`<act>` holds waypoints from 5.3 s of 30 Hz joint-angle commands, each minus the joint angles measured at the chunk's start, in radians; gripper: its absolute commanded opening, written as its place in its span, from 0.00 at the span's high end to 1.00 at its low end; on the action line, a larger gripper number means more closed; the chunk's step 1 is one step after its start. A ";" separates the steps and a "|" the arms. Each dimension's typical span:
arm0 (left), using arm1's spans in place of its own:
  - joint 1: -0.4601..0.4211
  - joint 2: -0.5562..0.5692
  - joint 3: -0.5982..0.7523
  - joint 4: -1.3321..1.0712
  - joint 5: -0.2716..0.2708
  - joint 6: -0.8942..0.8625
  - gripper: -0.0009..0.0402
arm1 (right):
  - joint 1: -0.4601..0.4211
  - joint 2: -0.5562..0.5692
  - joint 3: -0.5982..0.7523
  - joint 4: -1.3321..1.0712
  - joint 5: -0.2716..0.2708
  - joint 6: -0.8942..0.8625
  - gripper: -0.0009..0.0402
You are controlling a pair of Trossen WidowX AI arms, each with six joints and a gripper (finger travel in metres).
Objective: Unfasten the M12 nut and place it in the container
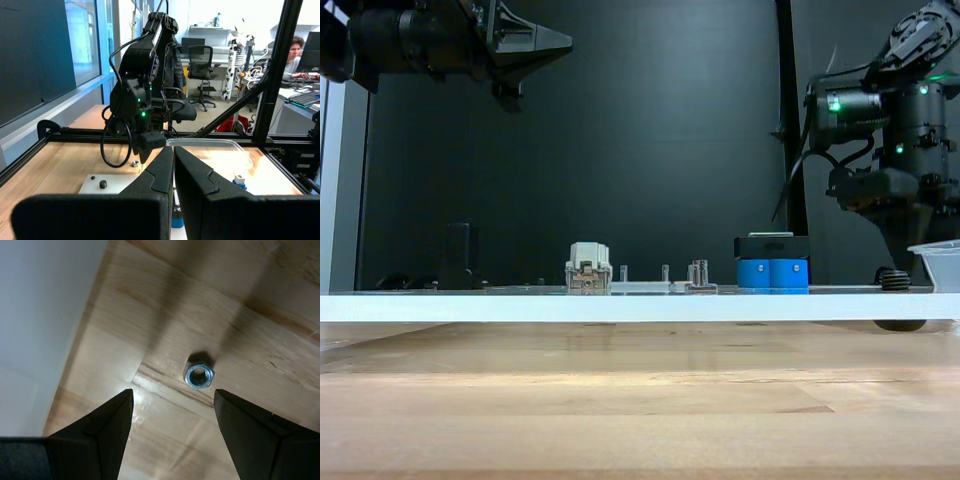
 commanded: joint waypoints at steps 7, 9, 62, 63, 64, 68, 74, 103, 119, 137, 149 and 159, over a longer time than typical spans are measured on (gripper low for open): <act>0.000 0.000 0.000 0.000 0.000 0.000 0.98 | -0.019 0.052 -0.016 0.029 0.004 0.006 0.43; 0.000 0.000 0.000 0.000 0.000 0.000 0.98 | -0.024 0.052 -0.018 0.036 0.006 0.008 0.43; 0.000 0.000 0.000 0.000 0.000 0.000 0.98 | 0.162 -0.138 0.068 -0.089 0.000 -0.031 0.92; 0.000 0.000 0.000 -0.001 0.000 0.000 0.98 | 0.197 -0.149 0.072 -0.092 0.000 -0.024 0.92; 0.000 0.000 0.000 -0.001 0.000 0.000 0.98 | 0.230 -0.158 0.076 -0.095 -0.001 -0.011 0.92; 0.000 0.000 0.000 0.000 0.000 0.000 0.98 | 0.363 -0.181 0.103 -0.108 -0.003 0.042 0.92; 0.000 0.000 0.000 0.000 0.000 0.000 0.98 | 0.568 -0.179 0.127 -0.114 -0.001 0.031 0.92; 0.000 0.000 0.000 -0.001 0.000 0.000 0.98 | 0.854 0.024 0.117 0.009 -0.019 0.022 0.70; 0.000 0.000 0.000 -0.001 0.000 0.000 0.98 | 0.856 -0.009 0.124 -0.016 -0.048 0.008 0.50; 0.000 0.000 0.000 0.000 0.000 0.000 0.98 | 0.450 -0.106 0.368 0.039 0.098 -0.534 0.85; 0.000 0.000 0.000 -0.001 0.000 0.000 0.98 | 0.151 -0.134 0.333 0.532 -0.075 -0.818 0.98; 0.000 0.000 0.000 -0.001 0.000 0.000 0.98 | 0.102 -0.142 0.175 1.029 -0.180 -0.822 0.98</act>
